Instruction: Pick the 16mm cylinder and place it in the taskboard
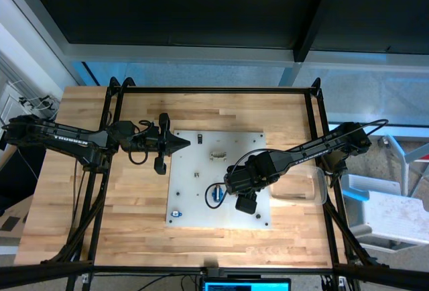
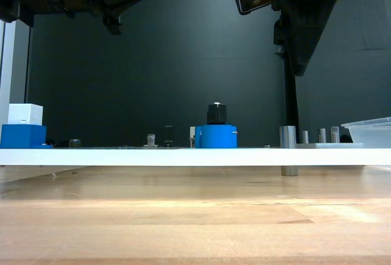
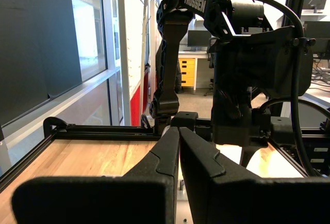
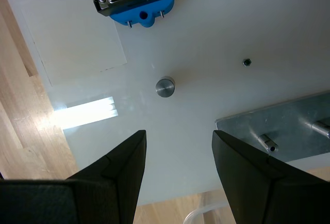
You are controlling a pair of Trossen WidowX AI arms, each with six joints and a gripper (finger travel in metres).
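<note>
16mm cylinder [image 4: 165, 87]: upright, axis vertical, seated on taskboard [image 4: 206, 22], almost straight below right gripper [image 4: 179, 137], spread wide, holding nothing, nearer; left gripper [image 1: 182, 142] pinched closed, well apart over board's left edge

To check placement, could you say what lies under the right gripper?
Under the open right gripper, the 16mm cylinder stands on the taskboard; its base is hidden. The shut left gripper hovers at the board's left edge.

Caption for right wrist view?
Open right tool over small grey metal cylinder on white taskboard; left tool shut above board's left edge.
</note>
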